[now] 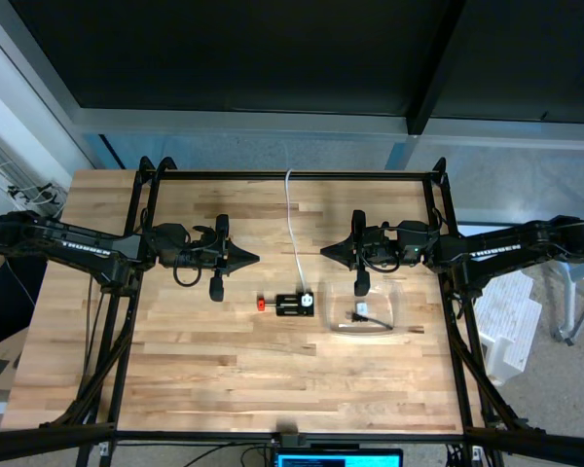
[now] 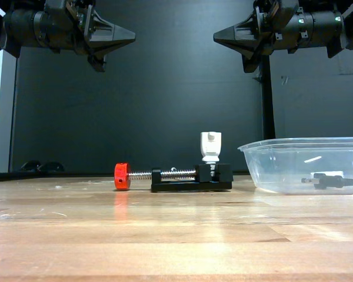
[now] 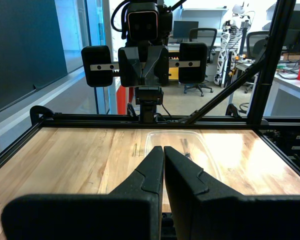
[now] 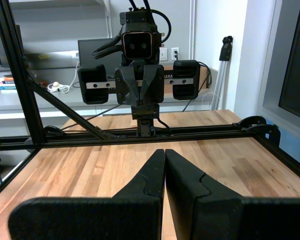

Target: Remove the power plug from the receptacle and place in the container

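Power plug (image 2: 326,181) lay inside container (image 2: 300,143), at 3 o'clock from receptacle (image 2: 210,145), which stood clamped in vise (image 2: 191,178). Left pincer (image 1: 256,259) pressed closed, empty, high above table (image 1: 224,370) at receptacle's 10 o'clock. Right pincer (image 1: 323,252) likewise closed, empty, at 1 o'clock.

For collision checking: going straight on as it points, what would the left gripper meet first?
Probably the right gripper, high over the table, facing the left gripper across a gap; both shut.
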`<state>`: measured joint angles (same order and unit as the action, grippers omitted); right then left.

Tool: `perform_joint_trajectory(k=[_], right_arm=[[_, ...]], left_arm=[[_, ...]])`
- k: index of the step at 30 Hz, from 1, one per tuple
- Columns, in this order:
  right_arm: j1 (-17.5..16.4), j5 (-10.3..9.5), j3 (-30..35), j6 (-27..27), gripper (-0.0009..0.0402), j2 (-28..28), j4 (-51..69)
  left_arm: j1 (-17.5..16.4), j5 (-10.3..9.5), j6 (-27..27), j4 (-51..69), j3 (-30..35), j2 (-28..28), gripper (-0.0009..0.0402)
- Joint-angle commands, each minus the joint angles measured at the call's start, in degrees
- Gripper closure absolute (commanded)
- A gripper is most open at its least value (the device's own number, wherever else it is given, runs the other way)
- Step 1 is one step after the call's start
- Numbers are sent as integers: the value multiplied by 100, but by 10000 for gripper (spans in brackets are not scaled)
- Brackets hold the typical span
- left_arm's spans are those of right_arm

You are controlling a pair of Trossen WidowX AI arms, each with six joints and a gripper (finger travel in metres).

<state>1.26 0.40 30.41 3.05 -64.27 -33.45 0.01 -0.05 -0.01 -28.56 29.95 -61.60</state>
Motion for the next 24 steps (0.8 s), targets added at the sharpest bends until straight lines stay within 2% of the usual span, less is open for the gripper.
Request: perform_joint_trajectory(k=[1, 24], right_arm=[[-2, 0, 2, -11, 393, -2, 0], [-4, 0, 4, -55, 393, -2, -24]], left_arm=[[0, 2, 0, 0, 0, 0, 393], [0, 2, 0, 0, 0, 0, 393]])
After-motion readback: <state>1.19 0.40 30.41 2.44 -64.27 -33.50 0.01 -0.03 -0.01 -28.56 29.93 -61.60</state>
